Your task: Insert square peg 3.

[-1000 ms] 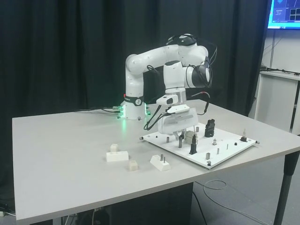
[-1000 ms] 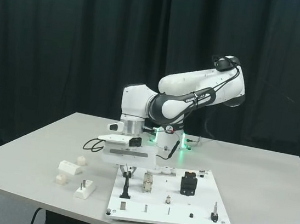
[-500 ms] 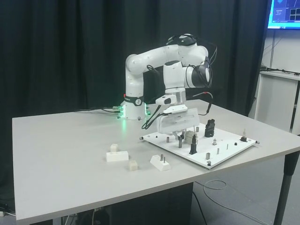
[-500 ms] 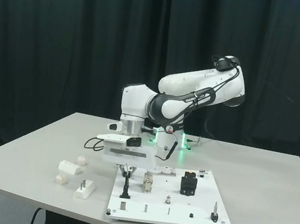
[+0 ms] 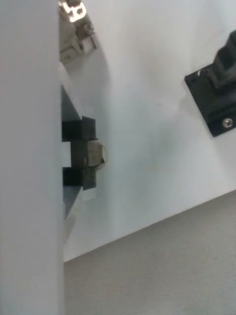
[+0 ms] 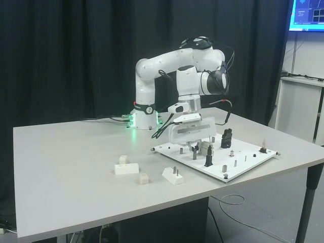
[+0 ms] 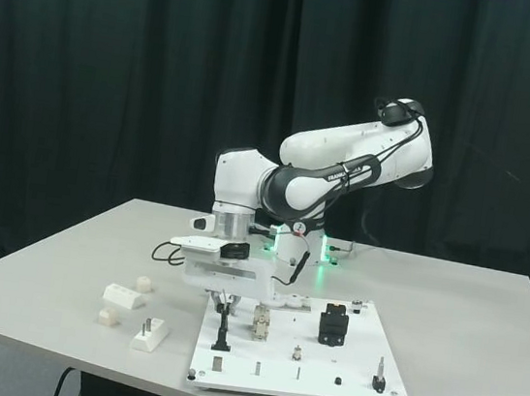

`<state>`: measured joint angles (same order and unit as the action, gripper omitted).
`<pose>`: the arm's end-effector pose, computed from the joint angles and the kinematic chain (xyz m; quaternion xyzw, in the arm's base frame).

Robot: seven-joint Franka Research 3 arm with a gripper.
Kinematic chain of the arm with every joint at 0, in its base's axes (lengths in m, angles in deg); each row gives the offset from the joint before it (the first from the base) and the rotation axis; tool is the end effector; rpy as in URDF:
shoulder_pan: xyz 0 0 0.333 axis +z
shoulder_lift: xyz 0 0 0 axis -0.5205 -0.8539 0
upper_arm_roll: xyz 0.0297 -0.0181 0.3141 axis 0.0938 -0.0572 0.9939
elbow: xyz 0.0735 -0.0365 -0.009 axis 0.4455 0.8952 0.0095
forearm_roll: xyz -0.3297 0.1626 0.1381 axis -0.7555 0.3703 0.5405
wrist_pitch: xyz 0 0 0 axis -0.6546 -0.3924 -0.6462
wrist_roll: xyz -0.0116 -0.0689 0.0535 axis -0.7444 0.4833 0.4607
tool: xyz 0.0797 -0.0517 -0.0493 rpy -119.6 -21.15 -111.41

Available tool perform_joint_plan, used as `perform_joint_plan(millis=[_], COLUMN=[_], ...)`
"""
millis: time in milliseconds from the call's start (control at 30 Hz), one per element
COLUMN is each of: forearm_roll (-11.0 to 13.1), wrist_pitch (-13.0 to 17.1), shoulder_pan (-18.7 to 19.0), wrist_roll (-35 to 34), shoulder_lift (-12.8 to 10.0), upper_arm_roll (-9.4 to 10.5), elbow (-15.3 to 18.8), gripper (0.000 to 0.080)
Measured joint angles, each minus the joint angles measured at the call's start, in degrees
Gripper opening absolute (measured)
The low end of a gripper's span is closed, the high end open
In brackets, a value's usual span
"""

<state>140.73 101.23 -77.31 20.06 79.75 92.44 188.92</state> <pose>0.5410 -0.0454 0.2247 -0.8865 0.4528 -0.0694 0.0662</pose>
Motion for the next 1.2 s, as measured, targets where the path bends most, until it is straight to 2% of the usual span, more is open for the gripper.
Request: perform_joint_plan(millis=[300, 667, 1200], forearm_roll=[0.0, -0.2, -1.7], wrist_pitch=[0.0, 0.0, -0.1], shoulder_pan=[0.0, 0.0, 0.0], wrist_roll=[0.6, 6.0, 13.7], shoulder_lift=[0.0, 0.0, 0.0], upper_arm_roll=[0.01, 0.03, 0.02], elbow=[-0.1, -0.2, -0.8], gripper=[0.0107, 0.0107, 0.0107])
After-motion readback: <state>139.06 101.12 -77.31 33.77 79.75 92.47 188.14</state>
